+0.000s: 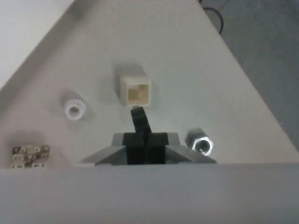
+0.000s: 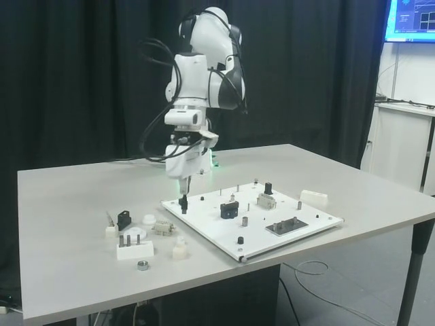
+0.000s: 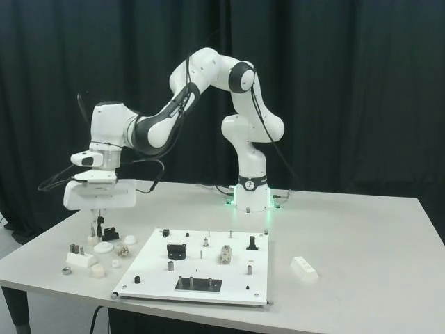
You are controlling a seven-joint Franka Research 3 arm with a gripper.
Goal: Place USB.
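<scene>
Hanging above the grey table (image 1: 187,56), the gripper (image 1: 145,147) is clamped on a black USB plug (image 1: 139,122). A white square socket block (image 1: 135,89) lies just beyond the plug's tip.

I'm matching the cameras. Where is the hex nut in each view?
Wrist view: nut lies on the grey table.
First room view: nut by the table's front edge, left of the white board.
Second room view: nut at far left, by the front edge.
Shared landmark: the white cube nearby.
</scene>
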